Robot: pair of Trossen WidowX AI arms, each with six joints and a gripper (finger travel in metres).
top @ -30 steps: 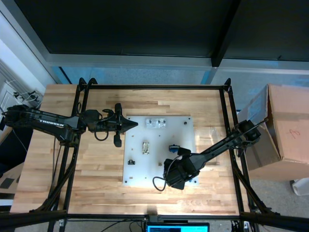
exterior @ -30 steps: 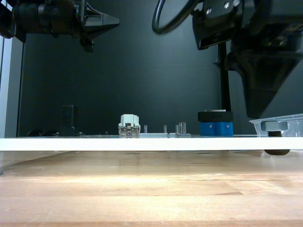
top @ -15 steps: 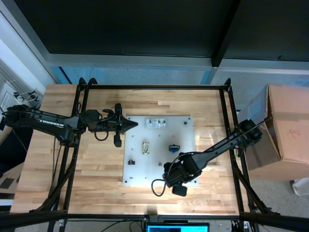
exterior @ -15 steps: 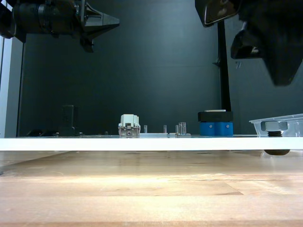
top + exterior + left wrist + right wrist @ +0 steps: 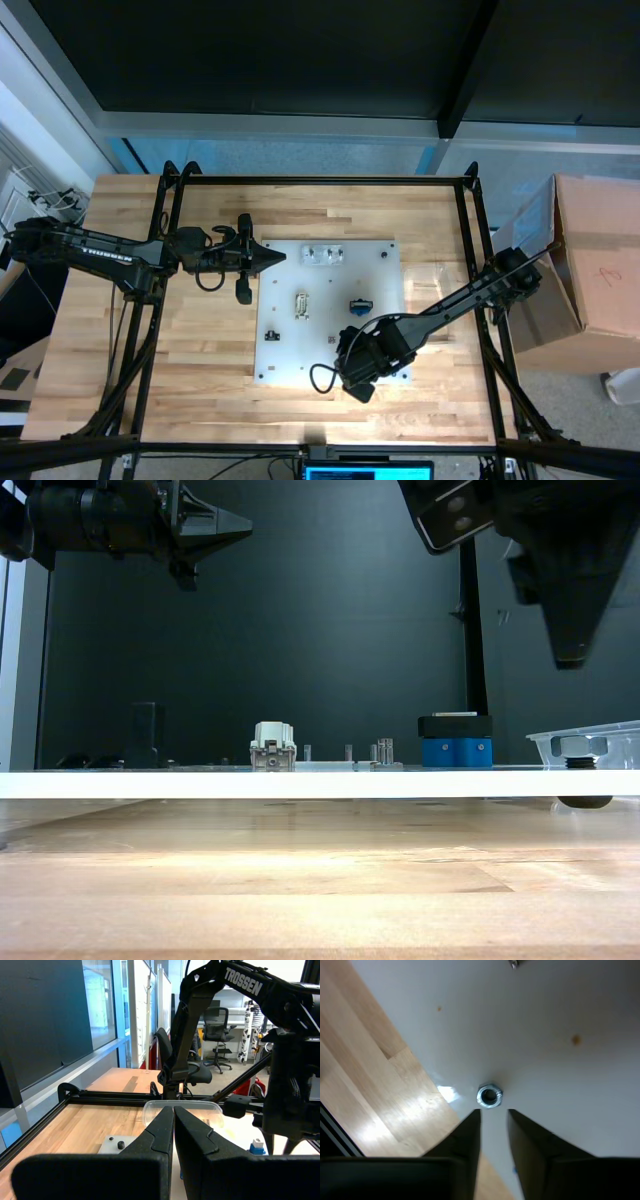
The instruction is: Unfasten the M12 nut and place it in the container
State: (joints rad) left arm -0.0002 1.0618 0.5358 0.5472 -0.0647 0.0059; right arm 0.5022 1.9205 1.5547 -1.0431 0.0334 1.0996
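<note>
On my left, the left gripper [image 5: 278, 257] hangs high above the table [image 5: 200, 340], just off the far left edge of the board [image 5: 285, 360], with its fingers [image 5: 160, 1130] pressed together and pointing across the board. Moving right along the board, I see a pale connector [image 5: 272, 752], a few short pins [image 5: 383, 749], and a blue block [image 5: 455, 752] with a black upright [image 5: 467, 630] rising behind it. All of these stand well apart from the near right corner. The right gripper [image 5: 570, 662] hangs point-down over that corner, its fingers [image 5: 465, 1145] slightly spread and gripping nothing. There is open air between its tip and the nut [image 5: 575, 746] below. The nut sits on its stud [image 5: 578, 763], with black ribs showing beneath it. From the right wrist camera, the nut lies just beyond the fingertips and close to the board's edge, where the wood begins. The tray [image 5: 600, 732] stands right behind the stud in the low view. In the high view the right gripper hides the corner, so I cannot see the nut there. The black frame [image 5: 320, 181] bounds the table, and a box [image 5: 590, 270] stands beyond its right edge.
</note>
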